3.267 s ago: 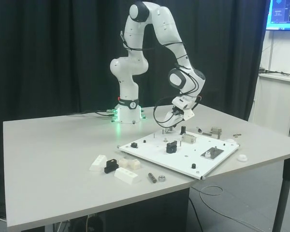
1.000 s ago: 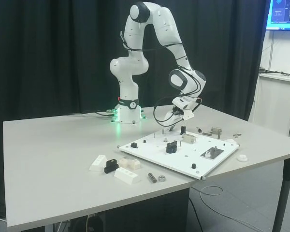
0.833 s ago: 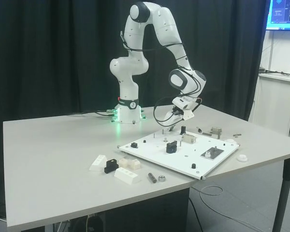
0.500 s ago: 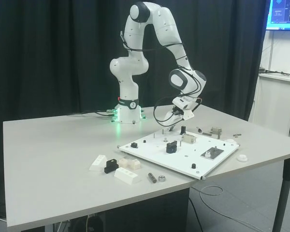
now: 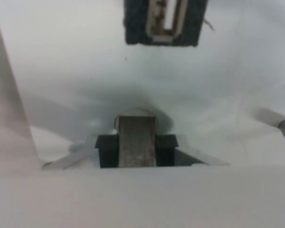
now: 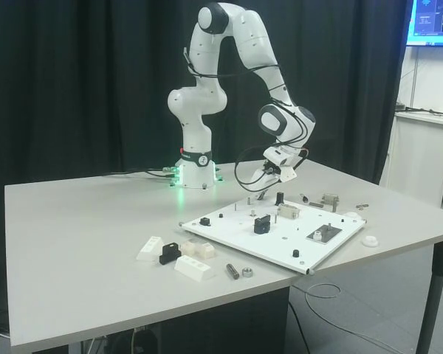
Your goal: Remove square peg 4.
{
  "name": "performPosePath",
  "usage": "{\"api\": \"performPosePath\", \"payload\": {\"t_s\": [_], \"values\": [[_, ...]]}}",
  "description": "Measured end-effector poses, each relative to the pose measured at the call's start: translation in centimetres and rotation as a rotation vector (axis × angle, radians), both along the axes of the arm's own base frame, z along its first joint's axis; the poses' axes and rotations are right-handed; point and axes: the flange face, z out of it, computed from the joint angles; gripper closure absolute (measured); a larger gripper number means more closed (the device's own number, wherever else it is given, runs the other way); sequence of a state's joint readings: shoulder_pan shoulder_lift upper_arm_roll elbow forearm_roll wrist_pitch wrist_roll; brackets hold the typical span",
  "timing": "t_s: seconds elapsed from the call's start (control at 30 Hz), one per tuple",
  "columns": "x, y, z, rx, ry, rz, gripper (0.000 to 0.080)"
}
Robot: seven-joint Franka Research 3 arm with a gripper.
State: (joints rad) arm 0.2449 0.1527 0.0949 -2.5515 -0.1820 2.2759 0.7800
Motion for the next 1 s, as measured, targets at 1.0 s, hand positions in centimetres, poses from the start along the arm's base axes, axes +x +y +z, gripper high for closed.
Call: {"api": "performPosePath", "payload": {"t_s": [1.0], "values": [[-0.08,0.12,0.87,-0.008,0.003,0.003,0.0647]]}}
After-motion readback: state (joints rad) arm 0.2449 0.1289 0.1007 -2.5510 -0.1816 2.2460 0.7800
